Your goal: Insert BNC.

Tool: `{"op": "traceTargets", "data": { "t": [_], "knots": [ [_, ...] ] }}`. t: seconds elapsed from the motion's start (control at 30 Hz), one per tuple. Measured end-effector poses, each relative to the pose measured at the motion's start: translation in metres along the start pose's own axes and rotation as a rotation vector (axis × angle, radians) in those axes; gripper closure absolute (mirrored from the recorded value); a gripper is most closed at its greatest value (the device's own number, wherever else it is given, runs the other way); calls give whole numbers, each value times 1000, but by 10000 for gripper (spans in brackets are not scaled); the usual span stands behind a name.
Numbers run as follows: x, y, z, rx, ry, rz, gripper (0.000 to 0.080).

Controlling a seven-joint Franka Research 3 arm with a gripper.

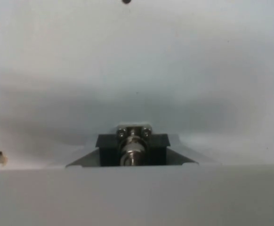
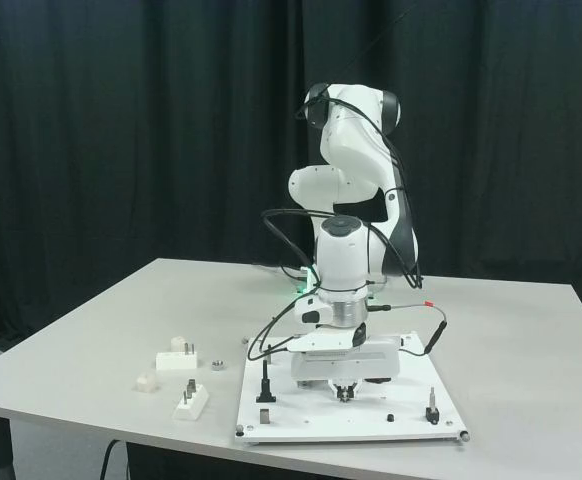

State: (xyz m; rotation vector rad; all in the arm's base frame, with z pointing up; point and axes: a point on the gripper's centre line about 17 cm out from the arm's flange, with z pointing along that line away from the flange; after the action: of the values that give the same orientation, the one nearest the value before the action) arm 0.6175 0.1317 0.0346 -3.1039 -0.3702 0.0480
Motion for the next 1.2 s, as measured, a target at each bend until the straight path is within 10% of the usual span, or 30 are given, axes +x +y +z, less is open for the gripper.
{"op": "traceTargets", "data": {
  "t": [1.2],
  "knots": [
    [0,1,0,0,1,344,679]
  ]
}}
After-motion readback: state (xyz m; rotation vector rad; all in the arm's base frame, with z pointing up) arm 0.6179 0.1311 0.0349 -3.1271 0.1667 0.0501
